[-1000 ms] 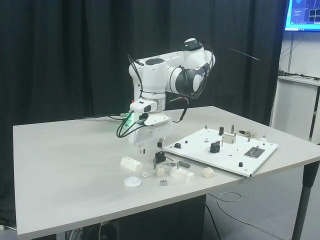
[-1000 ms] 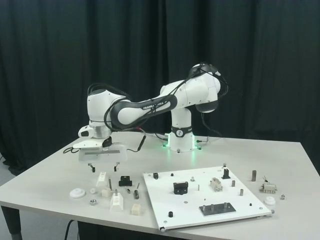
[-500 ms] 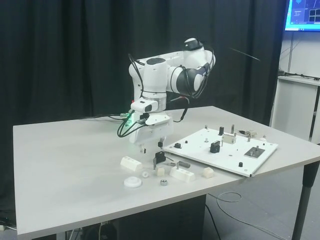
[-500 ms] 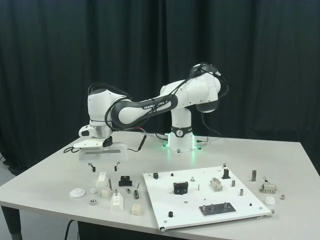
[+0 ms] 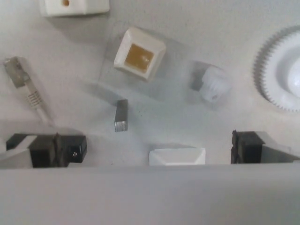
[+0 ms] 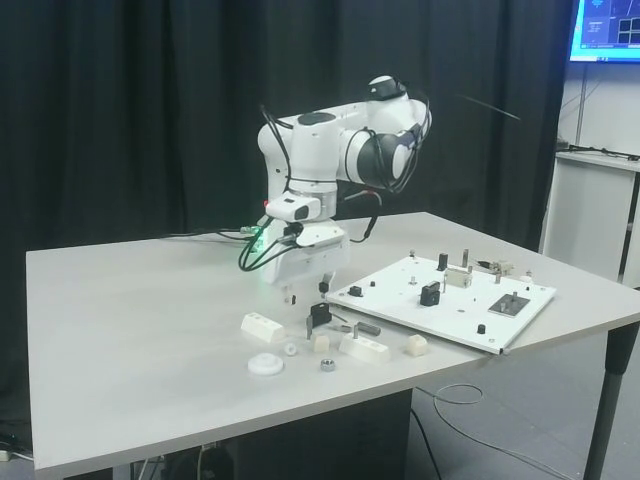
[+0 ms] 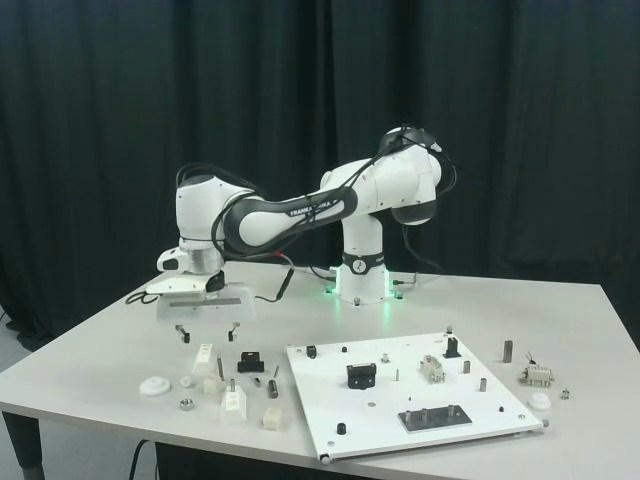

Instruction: Remove square peg 1.

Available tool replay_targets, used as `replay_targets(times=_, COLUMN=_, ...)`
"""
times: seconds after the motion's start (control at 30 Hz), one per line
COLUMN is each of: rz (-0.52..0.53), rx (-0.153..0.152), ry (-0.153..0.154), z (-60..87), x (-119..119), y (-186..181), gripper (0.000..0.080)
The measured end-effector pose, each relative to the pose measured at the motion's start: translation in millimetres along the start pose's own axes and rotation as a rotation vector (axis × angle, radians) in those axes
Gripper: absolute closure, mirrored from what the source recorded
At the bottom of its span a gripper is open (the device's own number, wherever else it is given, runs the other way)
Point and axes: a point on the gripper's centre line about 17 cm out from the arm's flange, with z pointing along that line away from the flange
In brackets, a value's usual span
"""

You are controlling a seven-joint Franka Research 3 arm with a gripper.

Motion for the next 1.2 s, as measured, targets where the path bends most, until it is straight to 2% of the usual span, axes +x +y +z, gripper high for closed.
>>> replay_targets(times=0.5, rz=-0.003, rx=-0.015, ry=0.009, z=-9.7, x=7.9, y=0.1, gripper=0.0003)
replay_targets(times=1.2, rz=-0.013, rx=-0.026, ry=0.011, z=-15.3, x=16.4, y=-0.5, gripper=0.0003)
